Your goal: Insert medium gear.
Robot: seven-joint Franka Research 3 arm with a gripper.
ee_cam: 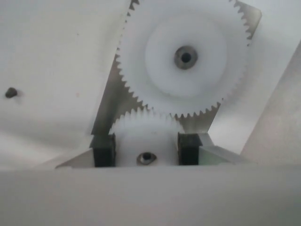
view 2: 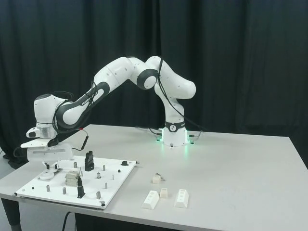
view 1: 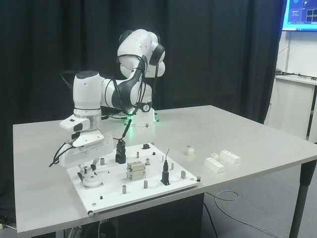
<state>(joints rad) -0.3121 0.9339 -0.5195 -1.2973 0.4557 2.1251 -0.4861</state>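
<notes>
In the wrist view my gripper (ee_cam: 146, 149) is shut on the white medium gear (ee_cam: 146, 134); its black fingertips (ee_cam: 103, 150) press on the gear's two sides. The gear's teeth meet those of a larger white gear (ee_cam: 184, 59) that sits on a metal plate (ee_cam: 110, 99) of the white board. In the first room view the gripper (view 1: 88, 168) hangs low over the board's left end, by the large gear (view 1: 92, 180). The second room view shows the gripper (view 2: 49, 165) just above that gear (view 2: 45, 175).
The white board (view 1: 148, 191) carries several pegs, a black block (view 1: 120, 152), a grey connector (view 1: 134, 170) and a black stand (view 1: 165, 176). Small white blocks (view 1: 222, 159) lie on the grey table (view 1: 237, 129) to the right. A black screw head (ee_cam: 11, 92) shows on the board.
</notes>
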